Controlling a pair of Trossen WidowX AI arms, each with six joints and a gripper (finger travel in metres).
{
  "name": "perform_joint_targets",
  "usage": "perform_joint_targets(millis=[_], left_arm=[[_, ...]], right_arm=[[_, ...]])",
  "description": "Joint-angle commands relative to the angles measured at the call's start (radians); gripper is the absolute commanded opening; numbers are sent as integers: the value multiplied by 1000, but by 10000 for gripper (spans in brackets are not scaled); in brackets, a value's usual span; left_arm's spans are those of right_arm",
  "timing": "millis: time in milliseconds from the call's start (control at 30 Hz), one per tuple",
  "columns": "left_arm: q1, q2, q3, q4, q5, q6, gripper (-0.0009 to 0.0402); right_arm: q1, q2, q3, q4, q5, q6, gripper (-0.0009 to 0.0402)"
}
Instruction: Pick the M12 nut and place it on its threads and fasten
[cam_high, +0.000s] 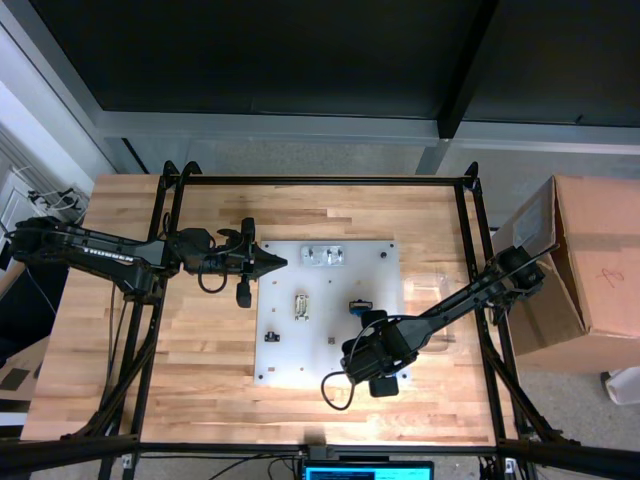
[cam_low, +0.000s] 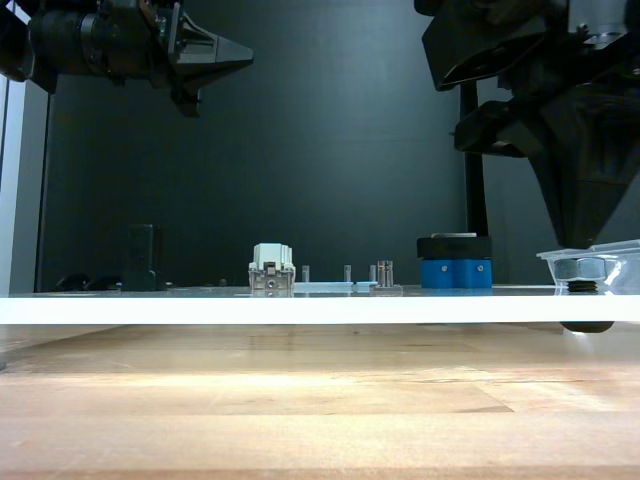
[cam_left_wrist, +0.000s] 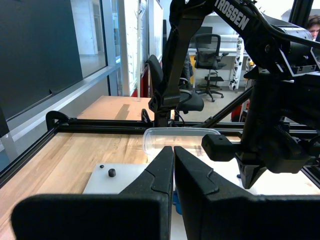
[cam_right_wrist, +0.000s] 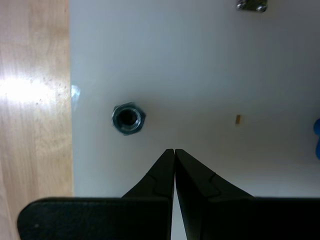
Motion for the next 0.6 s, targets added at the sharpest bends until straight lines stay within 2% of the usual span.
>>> perform_joint_targets(millis=[33, 333, 400, 600], left_arm=[[0, 0, 0, 0, 0, 0, 0], [0, 0, 0, 0, 0, 0, 0], [0, 0, 0, 0, 0, 0, 0], [0, 0, 0, 0, 0, 0, 0]], right_arm=[[0, -1, 0, 0, -6, 1, 0], [1, -1, 8, 10, -13, 8, 0], [0, 9, 33, 5, -32, 8, 0], [-4, 24, 108, -32, -32, 1, 0]])
